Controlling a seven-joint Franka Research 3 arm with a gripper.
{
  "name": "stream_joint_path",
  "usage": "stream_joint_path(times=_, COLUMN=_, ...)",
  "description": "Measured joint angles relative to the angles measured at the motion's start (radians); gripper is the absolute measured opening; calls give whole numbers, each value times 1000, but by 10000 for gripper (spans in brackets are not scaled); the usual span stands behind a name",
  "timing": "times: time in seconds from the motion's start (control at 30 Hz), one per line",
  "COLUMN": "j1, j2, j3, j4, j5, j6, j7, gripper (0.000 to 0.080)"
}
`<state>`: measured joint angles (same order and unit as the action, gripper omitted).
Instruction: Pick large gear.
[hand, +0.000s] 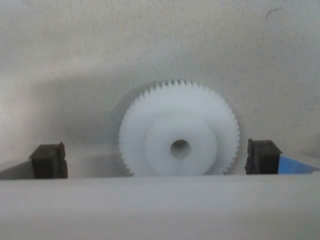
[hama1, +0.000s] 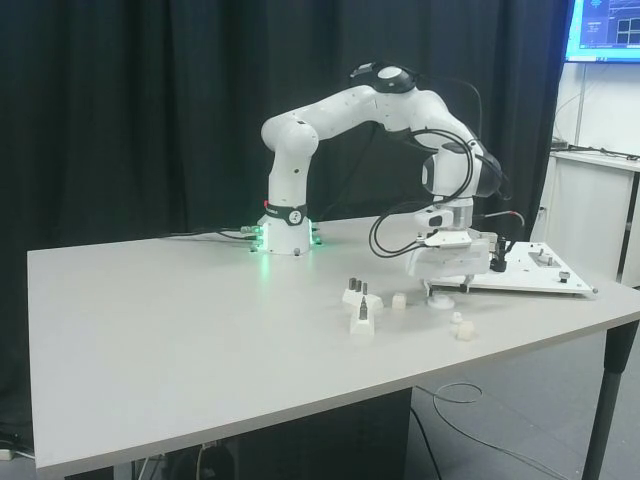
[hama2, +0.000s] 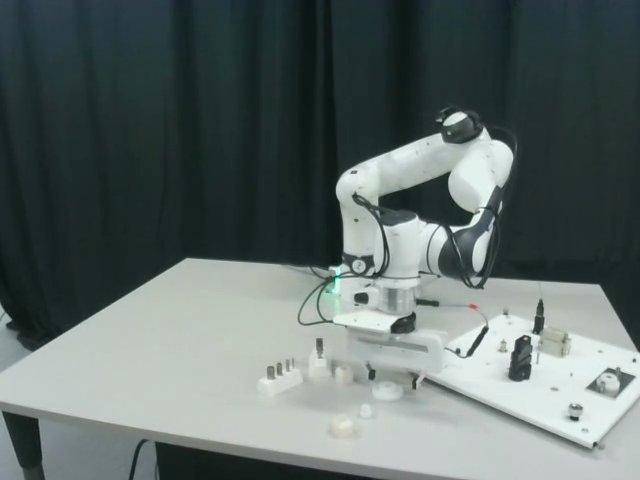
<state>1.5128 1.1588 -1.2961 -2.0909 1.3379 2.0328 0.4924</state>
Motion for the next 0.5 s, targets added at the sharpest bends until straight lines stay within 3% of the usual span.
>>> stream_joint_path(times=0.5, j1=-6, j2=13, j3=4, j4=-6, j5=13, j6=6, j7=26, gripper=800)
